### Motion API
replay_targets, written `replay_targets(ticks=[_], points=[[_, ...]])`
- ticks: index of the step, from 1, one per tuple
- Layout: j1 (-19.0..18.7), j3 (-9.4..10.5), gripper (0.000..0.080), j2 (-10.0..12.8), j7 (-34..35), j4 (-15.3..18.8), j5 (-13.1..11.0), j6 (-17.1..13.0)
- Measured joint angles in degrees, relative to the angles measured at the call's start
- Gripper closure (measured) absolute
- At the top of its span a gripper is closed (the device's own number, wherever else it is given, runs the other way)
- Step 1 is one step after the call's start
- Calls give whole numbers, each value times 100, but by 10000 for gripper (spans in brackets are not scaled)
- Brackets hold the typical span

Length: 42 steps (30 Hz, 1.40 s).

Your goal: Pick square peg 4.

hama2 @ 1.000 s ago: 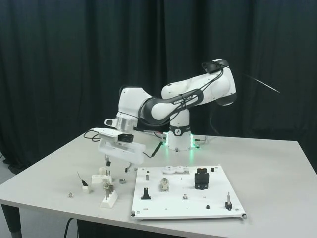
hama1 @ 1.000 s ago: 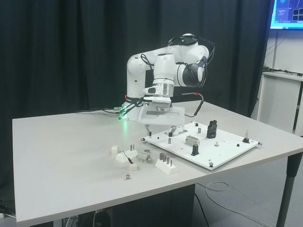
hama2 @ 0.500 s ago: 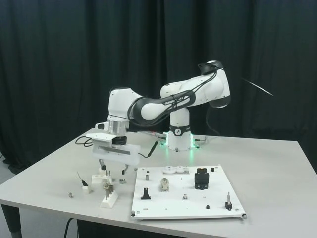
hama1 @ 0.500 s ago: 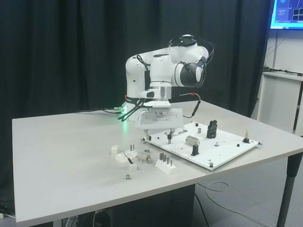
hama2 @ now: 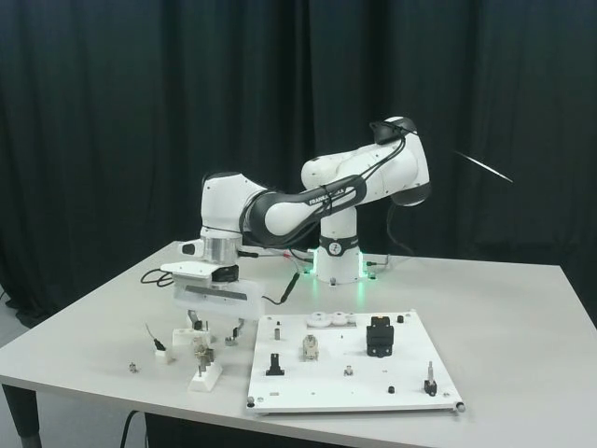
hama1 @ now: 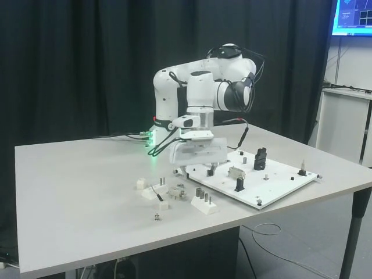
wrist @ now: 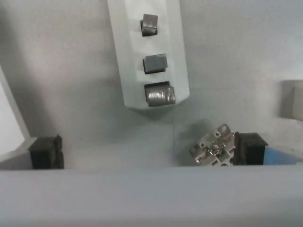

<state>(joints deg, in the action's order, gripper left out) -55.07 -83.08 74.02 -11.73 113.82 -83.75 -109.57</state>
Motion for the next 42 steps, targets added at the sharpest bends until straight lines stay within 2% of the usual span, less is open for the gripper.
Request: replay_targets(ticks=[14, 25, 42], points=[[156, 185, 3, 48, -83, -256, 19, -2], [230, 255, 3, 53, -118, -396, 209, 0], [415, 333, 3, 55, -478, -545, 245, 105]])
